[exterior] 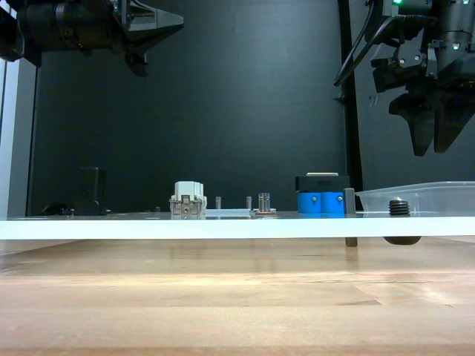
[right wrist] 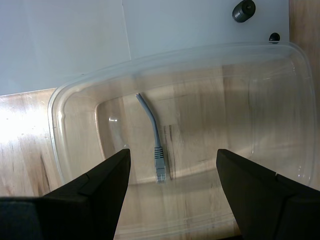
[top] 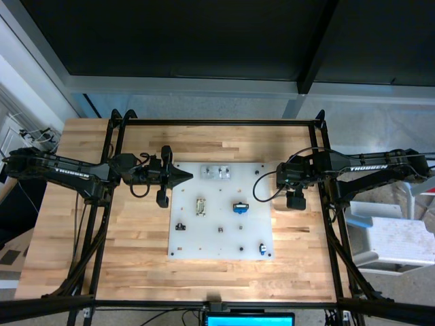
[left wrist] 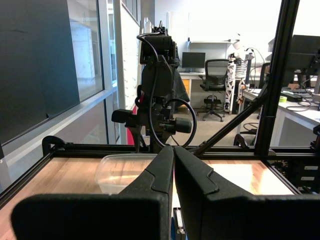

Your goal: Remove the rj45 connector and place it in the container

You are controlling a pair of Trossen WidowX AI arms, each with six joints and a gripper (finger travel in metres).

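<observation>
The rj45 connector (right wrist: 159, 162), a short grey cable stub with a plug at its end, lies loose on the floor of the clear container (right wrist: 56, 117). The container (exterior: 438, 194) sits on the wood just right of the white board. My right gripper (right wrist: 172, 152) hangs open above it, nothing between its fingers (exterior: 420, 126), well clear of the rim. My left gripper (top: 183, 175) hovers high over the board's left edge, pointing right, fingers (left wrist: 165, 165) shut on nothing. The left wrist view also catches the container (left wrist: 107, 172) beyond the left gripper.
The white board (top: 204, 244) carries a beige connector (top: 200, 206), a bright-blue block (top: 239, 208) and a small blue socket (top: 262, 248). A black knob (right wrist: 243, 10) stands on the board near the container. Black frame rails (top: 217, 122) border the table.
</observation>
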